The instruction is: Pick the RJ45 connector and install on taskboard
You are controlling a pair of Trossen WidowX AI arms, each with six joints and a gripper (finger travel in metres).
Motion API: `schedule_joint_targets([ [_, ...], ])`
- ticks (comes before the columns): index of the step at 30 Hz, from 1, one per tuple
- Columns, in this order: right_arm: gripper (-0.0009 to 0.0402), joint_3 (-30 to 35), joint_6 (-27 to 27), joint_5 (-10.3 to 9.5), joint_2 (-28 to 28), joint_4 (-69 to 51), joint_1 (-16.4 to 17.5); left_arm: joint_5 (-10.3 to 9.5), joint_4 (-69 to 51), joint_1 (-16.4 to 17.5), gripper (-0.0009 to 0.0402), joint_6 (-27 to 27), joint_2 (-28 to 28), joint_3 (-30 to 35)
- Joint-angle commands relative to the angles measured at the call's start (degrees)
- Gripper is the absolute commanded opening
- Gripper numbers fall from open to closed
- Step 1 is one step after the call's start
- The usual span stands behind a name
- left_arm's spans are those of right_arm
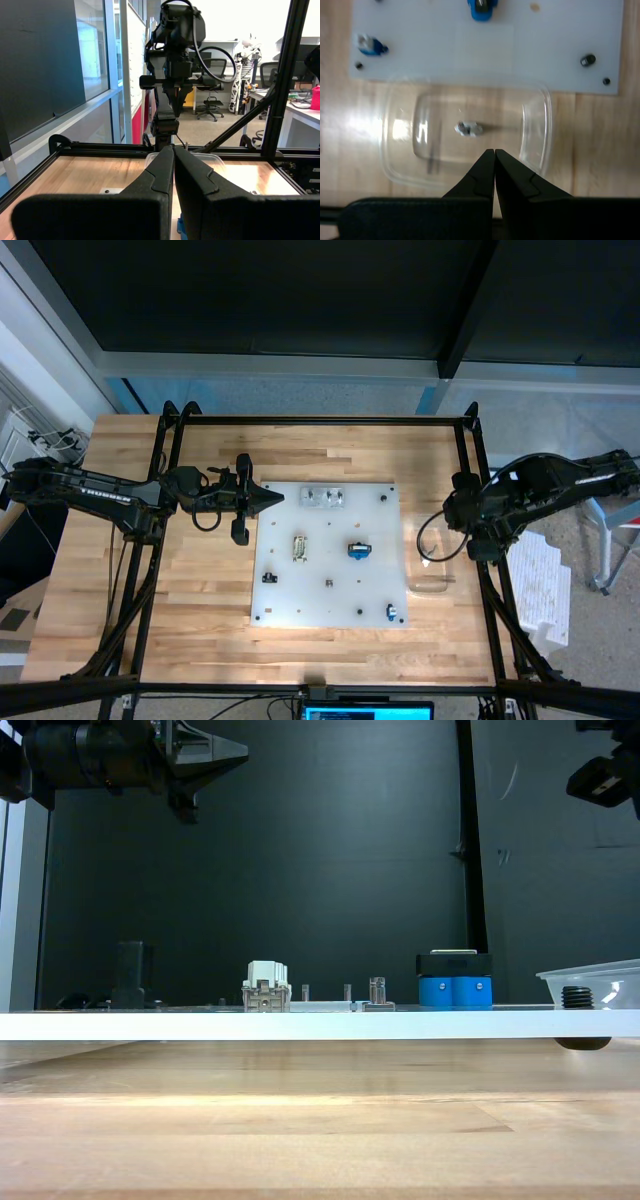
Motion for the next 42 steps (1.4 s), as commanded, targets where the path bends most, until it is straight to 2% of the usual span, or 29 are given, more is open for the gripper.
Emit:
schedule_joint_targets([
  [1,0.0,-0.3,2.4,1.6,0.8,-1.1,3.2,0.02,0.0,0.0,0.0,0.0,0.0,0.0],
  [6,0.002,-1.2,5.0,1.6,1.4,-0.9,4.7,0.02,0.0,0.0,0.0,0.0,0.0,0.0],
  [15,0.0124,-2.8,7.6,1.57,3.4,0.5,4.9,0.02,0.0,0.0,0.0,0.0,0.0,0.0],
  [21,0.0168,-5.8,7.7,1.53,4.7,5.0,5.0,0.02,0.0,0.0,0.0,0.0,0.0,0.0],
  [26,0.0179,-9.6,7.7,1.55,4.7,8.0,5.2,0.02,0.0,0.0,0.0,0.0,0.0,0.0],
  [30,0.0179,-12.0,9.7,1.55,4.8,9.6,6.8,0.02,0.0,0.0,0.0,0.0,0.0,0.0],
  [33,0.0179,-13.7,10.6,2.51,4.8,11.5,7.7,0.02,0.0,0.0,0.0,0.0,0.0,0.0],
  [42,0.0179,-18.4,11.8,2.47,4.8,16.7,8.3,0.02,0.0,0.0,0.0,0.0,0.0,0.0],
])
